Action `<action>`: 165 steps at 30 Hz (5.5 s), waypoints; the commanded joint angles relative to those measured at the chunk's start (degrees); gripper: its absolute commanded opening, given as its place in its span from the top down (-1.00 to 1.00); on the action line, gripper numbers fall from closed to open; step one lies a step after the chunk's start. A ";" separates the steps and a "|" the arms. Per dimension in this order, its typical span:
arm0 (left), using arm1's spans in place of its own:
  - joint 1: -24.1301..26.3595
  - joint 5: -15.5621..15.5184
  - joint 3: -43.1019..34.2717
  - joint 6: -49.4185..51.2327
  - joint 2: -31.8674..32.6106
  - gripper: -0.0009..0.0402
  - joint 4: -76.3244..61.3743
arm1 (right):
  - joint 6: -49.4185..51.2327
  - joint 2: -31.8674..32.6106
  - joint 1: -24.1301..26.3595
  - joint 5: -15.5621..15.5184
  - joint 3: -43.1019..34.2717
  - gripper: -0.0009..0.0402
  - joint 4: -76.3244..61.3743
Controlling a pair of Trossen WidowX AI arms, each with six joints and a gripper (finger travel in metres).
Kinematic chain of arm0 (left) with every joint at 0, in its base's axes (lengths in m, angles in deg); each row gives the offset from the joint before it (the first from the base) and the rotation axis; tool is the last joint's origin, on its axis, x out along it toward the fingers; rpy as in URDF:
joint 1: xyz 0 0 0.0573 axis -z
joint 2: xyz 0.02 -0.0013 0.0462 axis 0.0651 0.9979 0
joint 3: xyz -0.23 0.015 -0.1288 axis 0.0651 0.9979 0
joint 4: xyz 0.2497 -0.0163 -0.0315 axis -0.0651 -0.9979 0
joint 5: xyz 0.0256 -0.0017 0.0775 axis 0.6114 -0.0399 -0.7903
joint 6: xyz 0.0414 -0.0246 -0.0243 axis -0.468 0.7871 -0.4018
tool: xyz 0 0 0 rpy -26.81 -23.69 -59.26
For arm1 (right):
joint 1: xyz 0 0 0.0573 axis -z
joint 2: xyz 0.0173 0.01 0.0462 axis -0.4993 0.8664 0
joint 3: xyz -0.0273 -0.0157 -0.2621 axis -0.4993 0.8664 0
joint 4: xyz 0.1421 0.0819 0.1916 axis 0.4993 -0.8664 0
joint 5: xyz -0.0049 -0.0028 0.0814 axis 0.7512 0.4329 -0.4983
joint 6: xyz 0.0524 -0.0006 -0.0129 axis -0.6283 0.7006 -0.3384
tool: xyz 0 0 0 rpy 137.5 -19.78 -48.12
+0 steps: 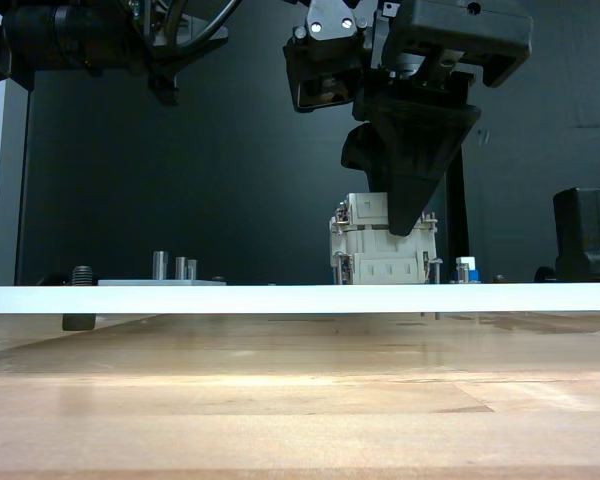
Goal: Remove the HAN10E connector from the taskboard and place in the container
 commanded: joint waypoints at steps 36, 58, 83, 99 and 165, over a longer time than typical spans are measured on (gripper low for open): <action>-0.02 0.02 0.00 0.00 0.02 0.96 0.00 | -7.89 -25.44 -1.40 0.11 14.71 0.86 -3.74; -0.02 0.02 0.00 0.00 0.02 0.96 -0.02 | -16.06 -45.86 -3.78 0.26 36.85 0.86 -2.71; -0.02 0.02 0.00 0.00 0.02 0.96 -0.04 | -32.72 -51.84 -20.72 3.72 46.93 0.86 -2.67; 0.00 0.02 0.00 0.00 0.02 0.96 -0.02 | -42.64 -51.84 -30.03 7.69 51.78 0.86 1.77; -0.02 0.02 0.00 0.00 0.02 0.96 -0.02 | -46.23 -51.78 -27.28 9.07 57.31 0.51 5.27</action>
